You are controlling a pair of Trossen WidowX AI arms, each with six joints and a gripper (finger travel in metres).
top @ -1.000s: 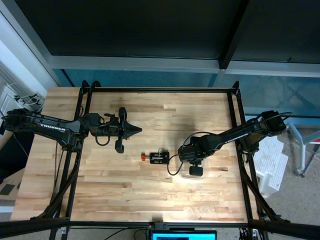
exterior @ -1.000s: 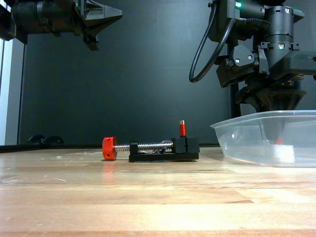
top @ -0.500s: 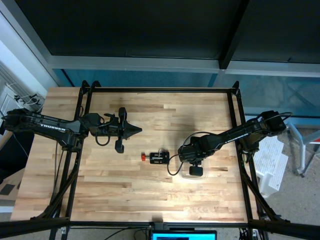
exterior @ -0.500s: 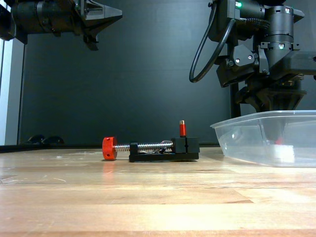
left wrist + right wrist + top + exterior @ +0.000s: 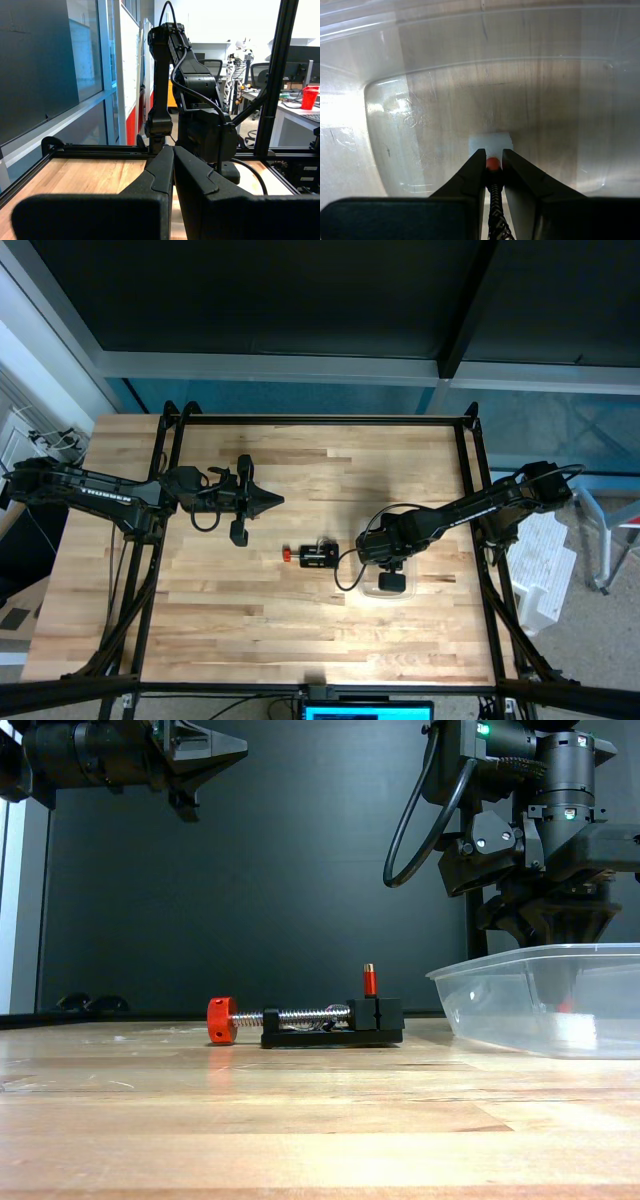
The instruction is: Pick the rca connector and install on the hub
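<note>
Both fingers [image 5: 470, 175] of the right gripper [image 5: 493, 157] clamp the knurled, red-tipped rca connector [image 5: 494, 195] inside the clear tray [image 5: 380, 125]. Left gripper [image 5: 173, 150] — fingers pressed together — hangs above the table's [image 5: 300, 640] left half.

High camera: above near edge of table [image 5: 250, 630], looking down and away, far enough for whole top and both my arms. Low camera: table-top height at near edge, level along boards, close; shares hub [image 5: 330, 1025] and clear tray [image 5: 520, 1010] with high one. Left wrist camera: along my left gripper [image 5: 173, 148], fingers pressed together, facing my right arm [image 5: 200, 110] across table. Right wrist camera: along my right gripper [image 5: 493, 154], pinched on rca connector [image 5: 494, 195], into tray floor, very near.
</note>
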